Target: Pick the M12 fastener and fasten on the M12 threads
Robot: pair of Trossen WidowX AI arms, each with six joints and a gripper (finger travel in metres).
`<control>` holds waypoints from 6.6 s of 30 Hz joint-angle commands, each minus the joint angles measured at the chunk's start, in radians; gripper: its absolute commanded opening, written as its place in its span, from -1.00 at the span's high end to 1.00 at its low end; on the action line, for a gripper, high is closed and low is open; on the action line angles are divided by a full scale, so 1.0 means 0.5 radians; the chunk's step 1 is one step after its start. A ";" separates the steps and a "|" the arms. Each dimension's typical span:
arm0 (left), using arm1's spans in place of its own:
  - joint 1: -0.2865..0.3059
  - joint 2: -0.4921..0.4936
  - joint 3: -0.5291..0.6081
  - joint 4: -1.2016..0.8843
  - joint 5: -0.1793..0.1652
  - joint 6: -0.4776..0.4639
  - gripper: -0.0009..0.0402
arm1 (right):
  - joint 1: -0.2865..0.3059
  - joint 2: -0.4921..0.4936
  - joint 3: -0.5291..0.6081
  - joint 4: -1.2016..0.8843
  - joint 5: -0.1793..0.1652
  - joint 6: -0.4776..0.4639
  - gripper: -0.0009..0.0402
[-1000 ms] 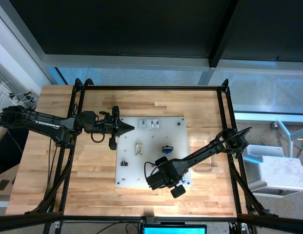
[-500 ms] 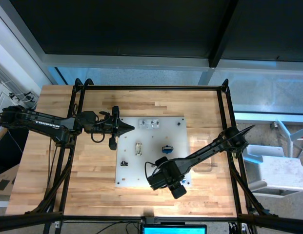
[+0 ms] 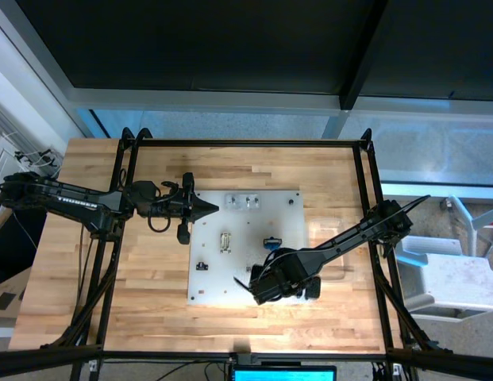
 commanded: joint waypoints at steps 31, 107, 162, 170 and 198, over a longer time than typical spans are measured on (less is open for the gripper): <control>0.001 0.000 0.000 0.000 0.000 0.000 0.96 | -0.021 -0.006 -0.187 0.148 0.088 -3.083 0.87; 0.001 0.000 0.000 0.000 0.000 0.000 0.96 | -0.023 -0.007 -0.438 0.517 -0.577 -3.321 0.96; 0.000 0.000 0.000 0.001 0.001 0.000 0.96 | -0.027 -0.002 -0.462 0.604 -0.401 -3.198 0.96; 0.000 0.000 0.000 0.001 0.000 0.000 0.96 | -0.024 -0.030 -0.462 0.546 -0.545 -3.283 0.96; 0.000 0.000 0.000 0.000 0.000 0.000 0.96 | -0.031 0.002 -0.470 0.567 -0.022 -3.143 0.96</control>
